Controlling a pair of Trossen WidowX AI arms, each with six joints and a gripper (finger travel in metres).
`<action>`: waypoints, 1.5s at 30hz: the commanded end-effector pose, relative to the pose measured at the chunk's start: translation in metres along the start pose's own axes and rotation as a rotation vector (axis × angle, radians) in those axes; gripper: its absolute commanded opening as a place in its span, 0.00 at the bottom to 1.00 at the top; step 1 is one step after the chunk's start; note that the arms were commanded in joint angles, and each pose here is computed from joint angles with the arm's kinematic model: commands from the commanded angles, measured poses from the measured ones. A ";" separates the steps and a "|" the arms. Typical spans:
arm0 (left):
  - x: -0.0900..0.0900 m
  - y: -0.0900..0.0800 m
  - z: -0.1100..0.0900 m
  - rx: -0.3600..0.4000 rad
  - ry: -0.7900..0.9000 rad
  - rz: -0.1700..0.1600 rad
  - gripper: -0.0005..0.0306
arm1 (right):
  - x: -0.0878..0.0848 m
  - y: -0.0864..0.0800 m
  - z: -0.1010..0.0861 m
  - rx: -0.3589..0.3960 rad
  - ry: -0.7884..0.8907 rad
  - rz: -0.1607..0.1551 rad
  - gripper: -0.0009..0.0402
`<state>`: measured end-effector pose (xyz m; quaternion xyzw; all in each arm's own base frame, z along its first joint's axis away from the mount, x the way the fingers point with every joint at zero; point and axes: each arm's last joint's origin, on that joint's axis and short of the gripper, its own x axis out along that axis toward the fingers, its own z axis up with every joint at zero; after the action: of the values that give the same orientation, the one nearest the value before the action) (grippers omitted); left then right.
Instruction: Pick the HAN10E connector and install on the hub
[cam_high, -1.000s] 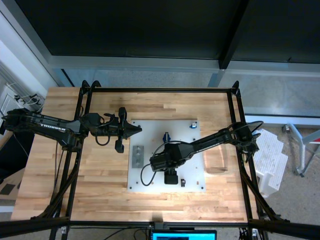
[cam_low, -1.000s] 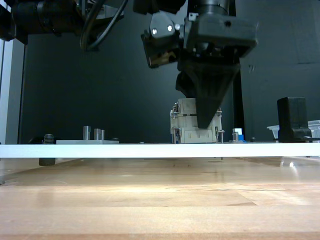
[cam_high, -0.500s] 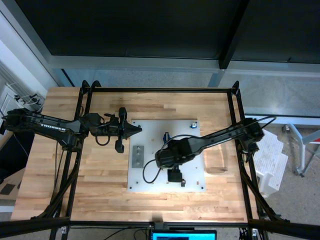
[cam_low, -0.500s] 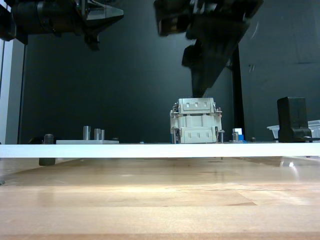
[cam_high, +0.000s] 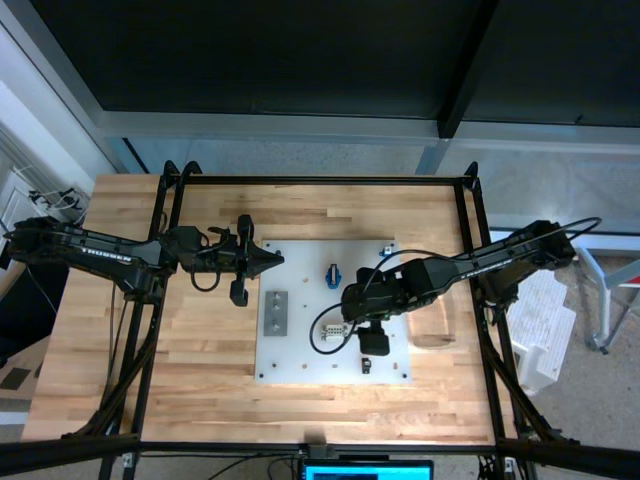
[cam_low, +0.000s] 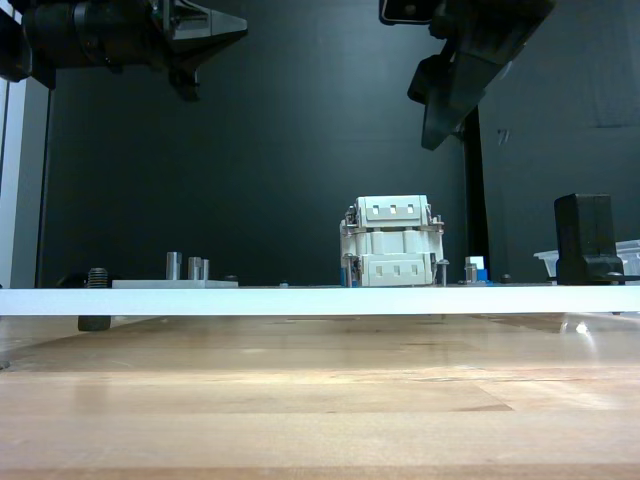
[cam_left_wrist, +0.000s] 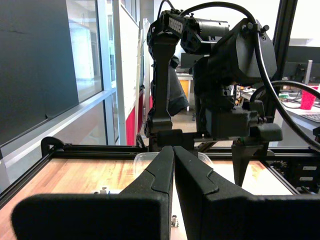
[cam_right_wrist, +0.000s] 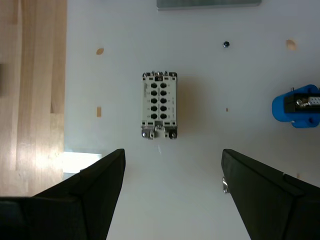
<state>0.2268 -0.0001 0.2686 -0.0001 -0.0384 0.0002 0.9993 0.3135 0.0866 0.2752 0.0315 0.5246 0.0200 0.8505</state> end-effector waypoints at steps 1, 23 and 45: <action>0.000 0.000 0.000 0.000 0.000 0.000 0.02 | -0.008 -0.001 -0.001 -0.003 -0.053 0.011 0.61; 0.000 0.000 0.000 0.000 0.000 0.000 0.02 | -0.065 -0.079 -0.058 -0.034 -1.004 -0.052 0.03; 0.000 0.000 0.000 0.000 0.000 0.000 0.02 | -0.051 -0.092 -0.084 -0.008 -1.118 -0.053 0.02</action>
<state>0.2268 0.0000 0.2685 -0.0001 -0.0382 0.0004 0.9993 0.2153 -0.0057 0.2771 0.0161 -0.0069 -0.0197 0.9997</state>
